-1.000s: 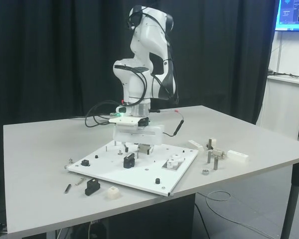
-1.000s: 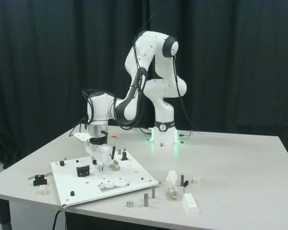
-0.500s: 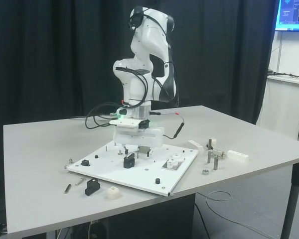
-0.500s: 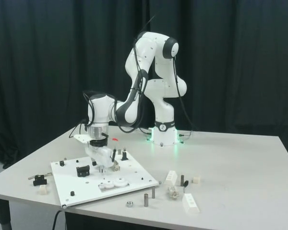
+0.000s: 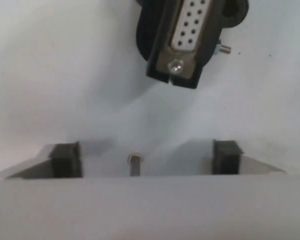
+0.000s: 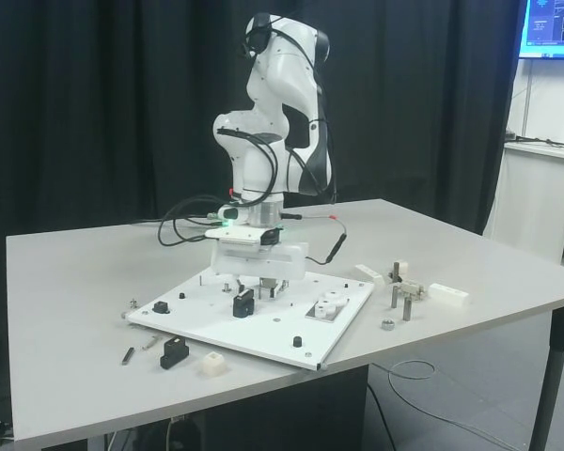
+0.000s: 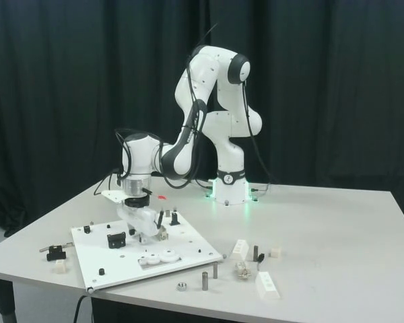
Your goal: Remove square peg 1.
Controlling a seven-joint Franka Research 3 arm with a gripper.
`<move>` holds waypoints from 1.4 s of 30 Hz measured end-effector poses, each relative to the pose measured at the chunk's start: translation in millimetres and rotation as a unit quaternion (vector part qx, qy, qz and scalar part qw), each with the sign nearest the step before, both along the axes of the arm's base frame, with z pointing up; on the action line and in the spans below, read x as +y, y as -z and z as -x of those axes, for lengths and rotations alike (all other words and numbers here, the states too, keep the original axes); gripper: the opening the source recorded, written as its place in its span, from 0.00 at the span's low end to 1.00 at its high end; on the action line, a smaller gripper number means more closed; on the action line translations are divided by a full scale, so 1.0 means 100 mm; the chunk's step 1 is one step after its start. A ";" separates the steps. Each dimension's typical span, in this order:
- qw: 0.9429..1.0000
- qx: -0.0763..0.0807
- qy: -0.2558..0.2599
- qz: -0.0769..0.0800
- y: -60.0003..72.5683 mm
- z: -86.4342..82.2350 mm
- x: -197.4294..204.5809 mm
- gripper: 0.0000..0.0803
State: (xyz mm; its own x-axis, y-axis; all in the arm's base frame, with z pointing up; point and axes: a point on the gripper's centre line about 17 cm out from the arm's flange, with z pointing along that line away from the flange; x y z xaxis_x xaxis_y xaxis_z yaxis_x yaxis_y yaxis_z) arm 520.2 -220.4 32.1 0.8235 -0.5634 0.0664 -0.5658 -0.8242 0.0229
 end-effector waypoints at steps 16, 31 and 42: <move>1.000 -0.004 0.012 -0.012 0.03 -0.02 0.06 0.20; 1.000 -0.006 0.015 -0.014 0.03 -0.02 0.06 0.05; 1.000 -0.006 0.015 -0.015 0.02 -0.02 0.06 0.05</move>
State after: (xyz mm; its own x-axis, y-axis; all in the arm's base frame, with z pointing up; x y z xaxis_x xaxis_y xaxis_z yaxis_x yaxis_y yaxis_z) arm 522.3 -214.5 30.6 0.8051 -0.5902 0.0586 -0.5909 -0.8067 -0.0081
